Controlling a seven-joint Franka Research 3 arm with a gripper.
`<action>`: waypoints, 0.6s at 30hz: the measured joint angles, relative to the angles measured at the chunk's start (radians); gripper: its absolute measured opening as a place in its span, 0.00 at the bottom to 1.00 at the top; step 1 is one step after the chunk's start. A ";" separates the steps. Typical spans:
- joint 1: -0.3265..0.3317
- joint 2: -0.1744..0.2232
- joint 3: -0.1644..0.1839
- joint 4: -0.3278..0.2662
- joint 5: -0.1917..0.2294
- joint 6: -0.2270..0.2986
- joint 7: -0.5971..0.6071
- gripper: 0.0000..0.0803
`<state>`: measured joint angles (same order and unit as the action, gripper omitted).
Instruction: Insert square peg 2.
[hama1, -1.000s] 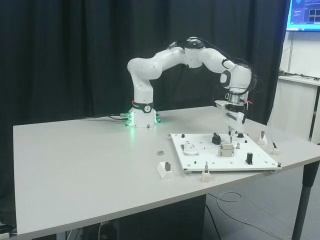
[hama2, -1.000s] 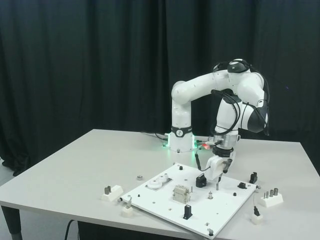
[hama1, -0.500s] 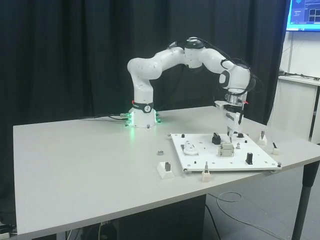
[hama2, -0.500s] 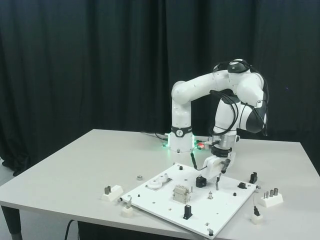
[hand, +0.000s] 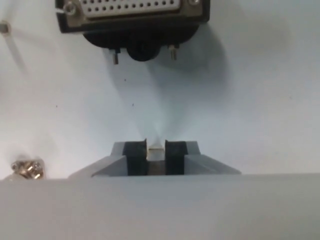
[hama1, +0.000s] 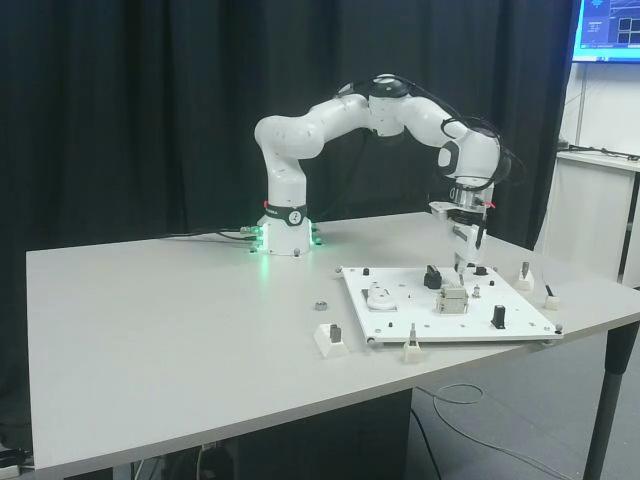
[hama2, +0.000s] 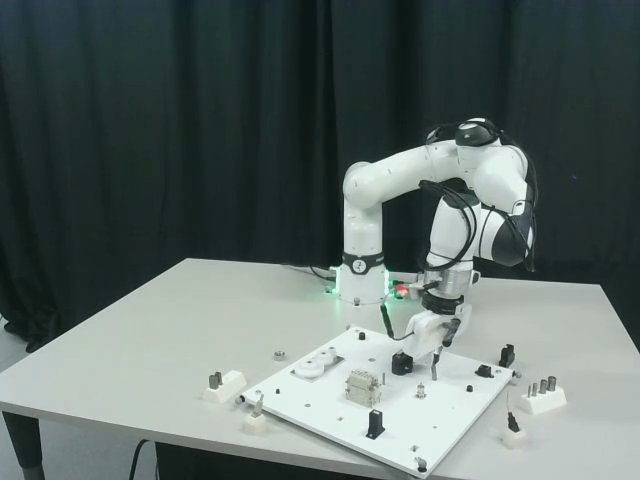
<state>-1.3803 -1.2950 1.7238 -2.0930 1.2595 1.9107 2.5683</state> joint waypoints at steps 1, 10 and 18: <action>0.000 0.000 0.000 0.000 0.000 0.000 0.000 0.09; 0.001 0.000 0.000 0.000 0.015 0.002 0.000 0.09; 0.001 0.000 0.003 0.004 0.032 0.013 -0.004 0.09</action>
<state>-1.3791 -1.2950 1.7272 -2.0891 1.2912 1.9237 2.5638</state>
